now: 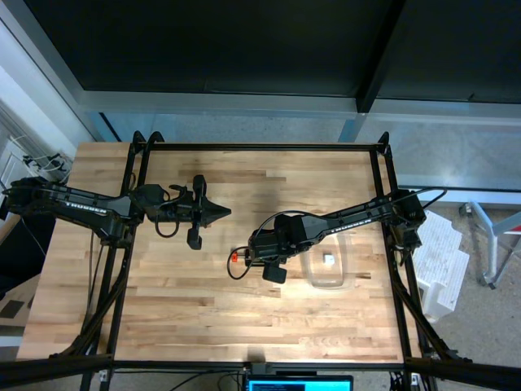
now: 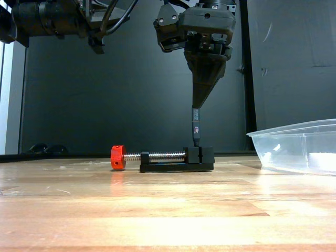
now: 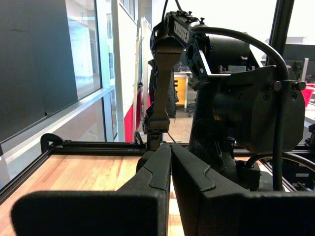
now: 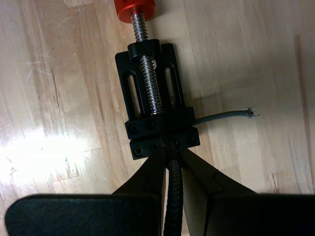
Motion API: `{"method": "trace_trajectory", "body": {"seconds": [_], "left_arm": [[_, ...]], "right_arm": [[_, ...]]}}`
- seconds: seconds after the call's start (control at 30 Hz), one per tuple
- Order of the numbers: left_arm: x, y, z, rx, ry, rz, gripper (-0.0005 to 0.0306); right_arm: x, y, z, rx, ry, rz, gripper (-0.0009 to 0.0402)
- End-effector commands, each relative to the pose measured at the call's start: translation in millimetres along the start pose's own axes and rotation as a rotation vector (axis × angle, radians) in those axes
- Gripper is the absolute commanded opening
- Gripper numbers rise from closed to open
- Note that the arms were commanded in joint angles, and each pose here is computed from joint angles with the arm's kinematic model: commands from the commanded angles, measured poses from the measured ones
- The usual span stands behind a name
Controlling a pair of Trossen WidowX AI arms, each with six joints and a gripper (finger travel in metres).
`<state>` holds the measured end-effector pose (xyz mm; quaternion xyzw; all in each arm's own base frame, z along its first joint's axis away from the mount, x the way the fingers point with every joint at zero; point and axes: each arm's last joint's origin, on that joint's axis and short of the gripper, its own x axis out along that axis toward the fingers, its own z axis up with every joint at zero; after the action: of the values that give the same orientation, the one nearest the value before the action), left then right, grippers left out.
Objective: Pick the USB-C connector and install on taskboard
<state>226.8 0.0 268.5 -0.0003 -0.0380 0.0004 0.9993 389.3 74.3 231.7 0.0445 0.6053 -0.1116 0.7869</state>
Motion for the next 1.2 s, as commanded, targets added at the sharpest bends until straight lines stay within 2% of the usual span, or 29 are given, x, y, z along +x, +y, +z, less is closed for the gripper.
{"method": "trace_trajectory", "body": {"seconds": [0.03,0.17,0.43,0.6,0.77,0.97,1.2], "left_arm": [[0.1,0.0,0,0.0,0.0,0.0,0.0],[0.1,0.0,0,0.0,0.0,0.0,0.0],[0.1,0.0,0,0.0,0.0,0.0,0.0],[0.1,0.0,0,0.0,0.0,0.0,0.0],[0.1,0.1,0,0.0,0.0,0.0,0.0],[0.1,0.0,0,0.0,0.0,0.0,0.0],[0.1,0.1,0,0.0,0.0,0.0,0.0]], "right_arm": [[-0.1,-0.2,-0.7,0.0,0.005,0.004,0.0004],[-4.0,-0.8,-1.0,0.002,0.0,0.012,0.0023],[-14.9,-2.3,-1.2,0.006,-0.035,0.021,0.0101],[-29.7,-5.4,-2.2,0.008,-0.072,0.035,0.0152],[-54.2,-11.5,-5.9,-0.023,-0.129,0.056,0.0192],[-80.5,-23.7,-9.7,-0.063,-0.197,0.07,0.02],[-101.0,-38.2,-12.6,-0.121,-0.26,0.071,0.0178]]}}
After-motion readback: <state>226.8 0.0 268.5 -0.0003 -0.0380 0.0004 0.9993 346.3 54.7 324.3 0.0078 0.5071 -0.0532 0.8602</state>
